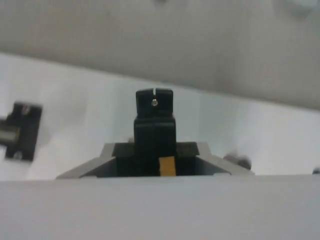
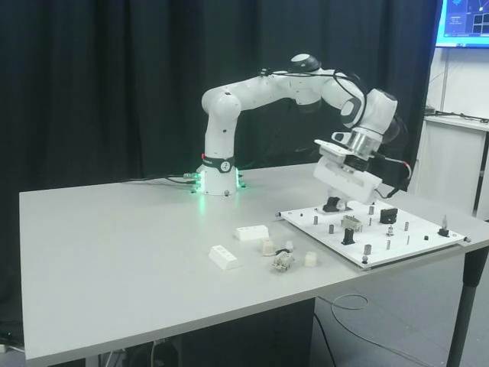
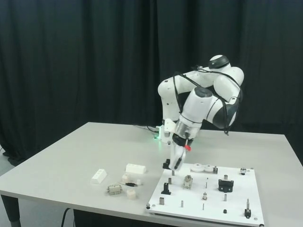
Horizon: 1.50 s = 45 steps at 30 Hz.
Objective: Place D-SUB.
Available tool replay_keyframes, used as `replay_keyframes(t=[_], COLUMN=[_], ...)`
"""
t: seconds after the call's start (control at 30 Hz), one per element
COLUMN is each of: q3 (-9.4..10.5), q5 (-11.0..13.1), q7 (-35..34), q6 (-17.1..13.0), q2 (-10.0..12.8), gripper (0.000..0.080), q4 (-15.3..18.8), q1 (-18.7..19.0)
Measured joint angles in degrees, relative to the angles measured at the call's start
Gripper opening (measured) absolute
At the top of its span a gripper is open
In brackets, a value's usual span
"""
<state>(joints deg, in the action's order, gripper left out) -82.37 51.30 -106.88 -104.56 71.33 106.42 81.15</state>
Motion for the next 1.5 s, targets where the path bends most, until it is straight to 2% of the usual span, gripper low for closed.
replay_keyframes(t=[0.83, 1.23, 1.5], q3=[-0.11, -0.06, 0.1], q5=[0.91, 4.7, 7.02], q7=[14.59, 22.63, 25.77], q6=[-2.87, -5.3, -7.24], q2=[-0.79, -0.78, -0.74], gripper=[0.0154, 0.0154, 0.0154], q4=[9.16, 13.9, 15.7], q1=[-1.02, -1.15, -1.44])
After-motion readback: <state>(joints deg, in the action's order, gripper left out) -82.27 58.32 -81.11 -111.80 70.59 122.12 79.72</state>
